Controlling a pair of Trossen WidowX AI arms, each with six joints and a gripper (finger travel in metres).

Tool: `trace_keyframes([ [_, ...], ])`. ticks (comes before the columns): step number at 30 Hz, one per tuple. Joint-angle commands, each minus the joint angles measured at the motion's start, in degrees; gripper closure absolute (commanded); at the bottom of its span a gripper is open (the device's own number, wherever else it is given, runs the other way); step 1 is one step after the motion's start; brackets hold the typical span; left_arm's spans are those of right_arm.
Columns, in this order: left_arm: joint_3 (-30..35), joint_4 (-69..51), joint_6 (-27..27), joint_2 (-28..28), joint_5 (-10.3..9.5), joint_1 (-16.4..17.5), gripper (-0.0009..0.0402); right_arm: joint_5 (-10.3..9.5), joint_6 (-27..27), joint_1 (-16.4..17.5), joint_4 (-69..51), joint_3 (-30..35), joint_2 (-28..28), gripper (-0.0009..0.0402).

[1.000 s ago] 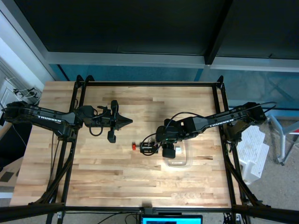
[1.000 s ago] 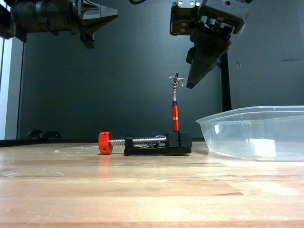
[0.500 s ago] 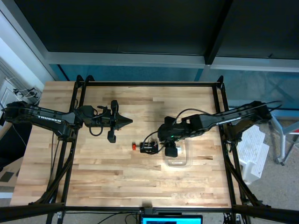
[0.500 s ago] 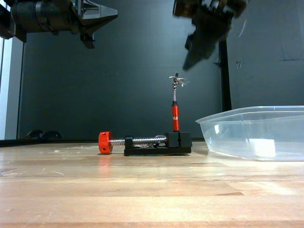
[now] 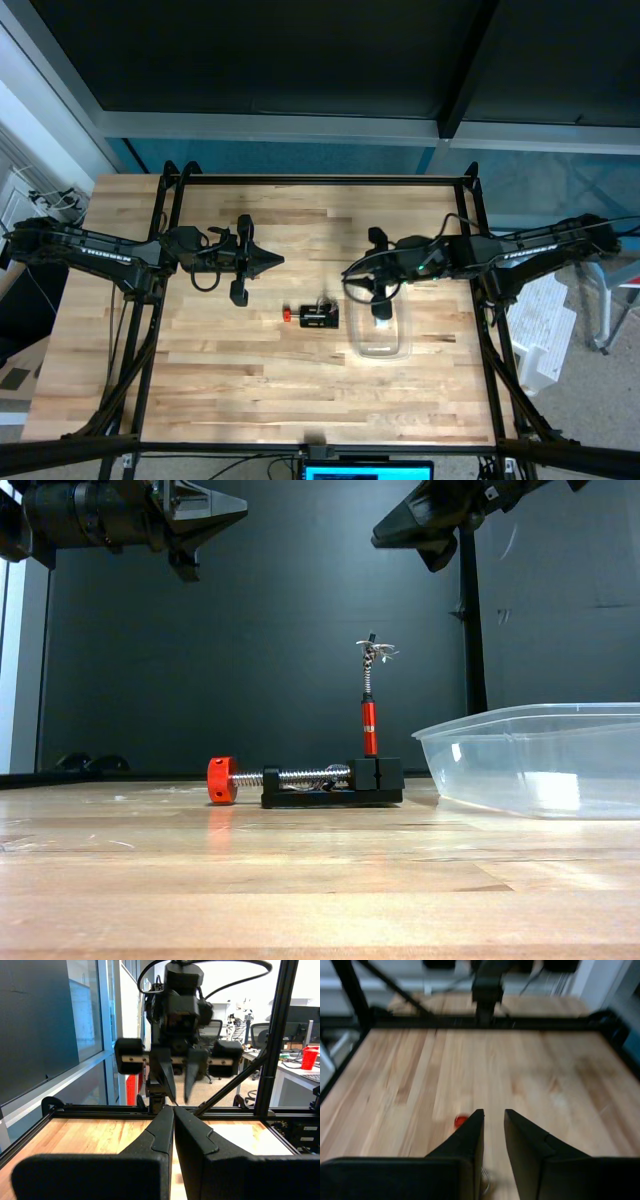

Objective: Pick the rca connector and install on the hub

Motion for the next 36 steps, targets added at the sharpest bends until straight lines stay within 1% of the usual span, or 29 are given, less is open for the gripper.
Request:
trace_keyframes([
  [1,0.02,0.00,0.02,0.02,0.02,0.00,0.0393,-0.04,-0.09,-1.27,6.43,-3.85,-2.84,0.0373],
  [4,0.02,0.00,0.02,0.02,0.02,0.00,0.0393,-0.02,-0.11,-2.36,12.04,-7.41,-5.49,0.0395],
  [7,0.02,0.00,0.00,0.02,0.02,0.00,0.0393,-0.04,-0.13,-2.82,18.23,-10.84,-7.65,0.0390],
  [11,0.02,0.00,0.02,0.02,0.02,0.00,0.0393,-0.04,-0.15,-2.93,25.73,-15.04,-10.14,0.0394],
  [14,0.02,0.00,0.02,0.00,0.02,0.00,0.0393,-0.09,-0.11,-2.95,29.07,-17.38,-11.54,0.0393],
  [17,0.02,0.00,0.02,0.02,0.02,0.00,0.0393,-0.85,-0.11,-2.95,30.08,-19.06,-12.66,0.0393],
  [18,0.02,0.00,0.02,0.02,0.02,0.00,0.0393,-1.64,-0.15,-2.95,30.16,-19.45,-12.87,0.0393],
  [20,0.02,0.00,0.00,0.02,0.02,0.00,0.0393,-2.45,-0.15,-2.97,30.38,-20.17,-13.53,0.0393],
  [36,0.02,0.00,0.02,0.00,0.02,0.00,0.0393,-2.54,-0.11,-3.06,30.73,-20.96,-14.05,0.0393],
])
